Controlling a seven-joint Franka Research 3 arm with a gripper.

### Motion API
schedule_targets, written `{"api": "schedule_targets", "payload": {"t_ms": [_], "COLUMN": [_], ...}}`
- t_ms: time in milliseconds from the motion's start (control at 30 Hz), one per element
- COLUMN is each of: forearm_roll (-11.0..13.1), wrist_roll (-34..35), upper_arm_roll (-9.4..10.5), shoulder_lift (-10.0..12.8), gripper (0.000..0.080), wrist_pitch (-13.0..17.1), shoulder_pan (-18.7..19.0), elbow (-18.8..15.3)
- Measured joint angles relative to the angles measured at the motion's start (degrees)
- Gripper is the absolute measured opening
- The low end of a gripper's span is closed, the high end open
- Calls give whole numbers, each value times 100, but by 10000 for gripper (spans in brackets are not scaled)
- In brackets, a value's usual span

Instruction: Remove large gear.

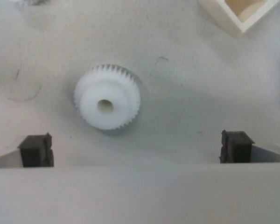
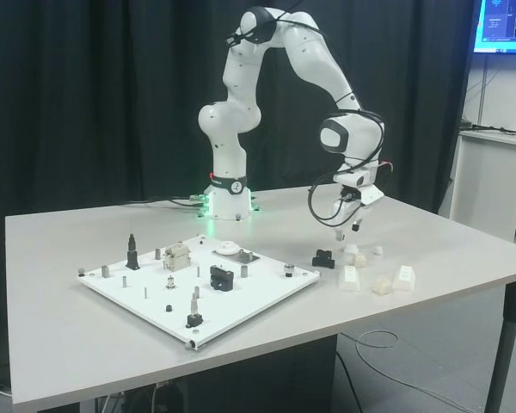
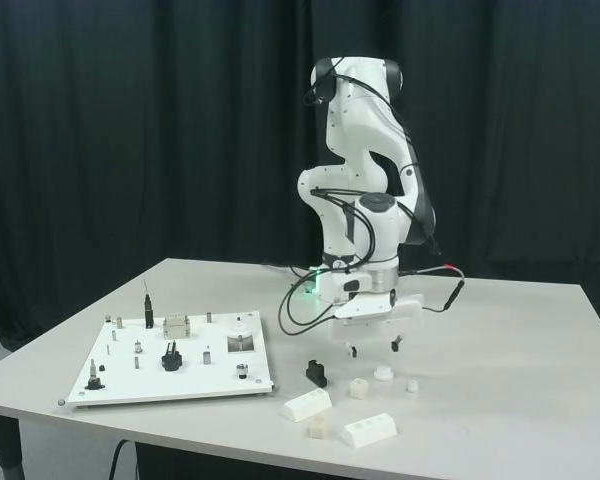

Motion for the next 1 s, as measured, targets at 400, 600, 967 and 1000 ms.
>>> {"api": "schedule_targets", "payload": {"t_ms": [400,600,967,1000], "forearm_roll": [0,-3,-253,-306], "wrist_roll": [-7,-16,-25,-34], "upper_arm_roll": [-6,-43,-314,-344], "shoulder_lift": [-16,-19,-72,-88], "gripper": [800,800,800,800], "wrist_pitch": [0,0,-205,-249], "shoulder_pan": [-100,-158,-303,-323], "elbow": [9,21,20,19]}}
